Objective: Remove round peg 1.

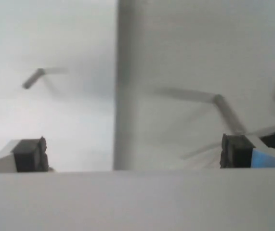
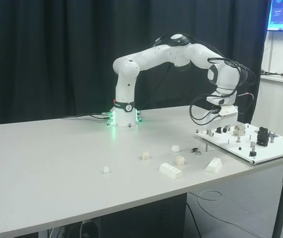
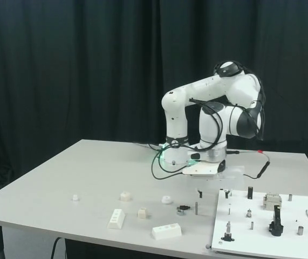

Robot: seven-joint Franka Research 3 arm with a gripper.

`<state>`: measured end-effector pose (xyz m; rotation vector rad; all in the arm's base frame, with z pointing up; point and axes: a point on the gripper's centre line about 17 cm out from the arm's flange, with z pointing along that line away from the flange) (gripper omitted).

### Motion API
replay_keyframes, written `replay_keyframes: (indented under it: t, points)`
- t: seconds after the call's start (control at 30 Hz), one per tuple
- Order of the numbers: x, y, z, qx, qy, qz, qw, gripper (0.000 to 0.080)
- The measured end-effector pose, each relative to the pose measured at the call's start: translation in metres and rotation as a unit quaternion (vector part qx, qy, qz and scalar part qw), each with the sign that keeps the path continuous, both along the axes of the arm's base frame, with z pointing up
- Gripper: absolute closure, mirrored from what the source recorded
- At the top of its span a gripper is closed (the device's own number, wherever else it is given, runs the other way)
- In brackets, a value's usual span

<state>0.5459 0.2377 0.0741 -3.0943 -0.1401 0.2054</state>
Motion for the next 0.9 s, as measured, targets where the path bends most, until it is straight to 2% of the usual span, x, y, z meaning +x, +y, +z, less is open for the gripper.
replay_keyframes:
  t: [0.33, 0.9]
  points:
    - [-0.009, 0.028, -0.013, -0.003, 0.005, -0.004, 1.0000, 0.0003]
    - [-0.002, 0.045, -0.031, -0.012, -0.018, -0.008, 0.9997, 0.0003]
